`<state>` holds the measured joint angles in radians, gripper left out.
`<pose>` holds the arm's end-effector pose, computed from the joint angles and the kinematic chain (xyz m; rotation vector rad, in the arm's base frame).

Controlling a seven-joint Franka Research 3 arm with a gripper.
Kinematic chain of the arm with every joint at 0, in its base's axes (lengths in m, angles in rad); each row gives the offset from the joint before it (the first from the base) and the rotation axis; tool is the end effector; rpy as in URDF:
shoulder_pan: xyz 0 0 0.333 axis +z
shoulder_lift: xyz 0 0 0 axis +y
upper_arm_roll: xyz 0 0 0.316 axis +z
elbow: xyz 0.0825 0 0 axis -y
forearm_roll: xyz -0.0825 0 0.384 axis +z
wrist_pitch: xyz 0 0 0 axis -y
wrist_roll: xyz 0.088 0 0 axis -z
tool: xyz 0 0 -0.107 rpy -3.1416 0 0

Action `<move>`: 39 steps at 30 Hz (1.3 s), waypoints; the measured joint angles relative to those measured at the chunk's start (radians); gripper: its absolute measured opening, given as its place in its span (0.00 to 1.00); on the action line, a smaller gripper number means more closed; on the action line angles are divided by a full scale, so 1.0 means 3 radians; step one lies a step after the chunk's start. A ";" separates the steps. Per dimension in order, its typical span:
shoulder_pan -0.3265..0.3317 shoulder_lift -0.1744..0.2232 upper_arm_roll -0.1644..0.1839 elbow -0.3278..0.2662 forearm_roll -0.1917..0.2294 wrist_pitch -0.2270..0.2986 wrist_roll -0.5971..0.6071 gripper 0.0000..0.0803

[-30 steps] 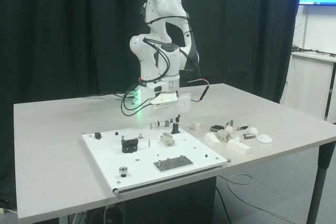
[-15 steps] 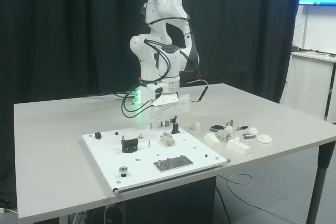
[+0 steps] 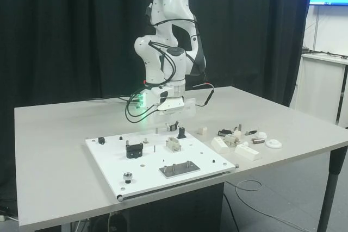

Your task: Remove square peg 4.

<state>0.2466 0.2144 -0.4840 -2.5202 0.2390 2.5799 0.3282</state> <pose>0.4334 -0.1187 0.1966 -2.8963 1.1783 0.1875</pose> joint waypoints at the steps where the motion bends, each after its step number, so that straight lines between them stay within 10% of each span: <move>1: 0.0000 0.0000 0.0000 0.0000 0.0000 0.0000 0.0000 0.23; 39: 0.0000 -0.0089 -0.0041 0.0000 -0.0013 -0.0095 0.0013 0.19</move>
<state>0.2467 0.1878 -0.4962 -2.5202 0.2349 2.5515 0.3320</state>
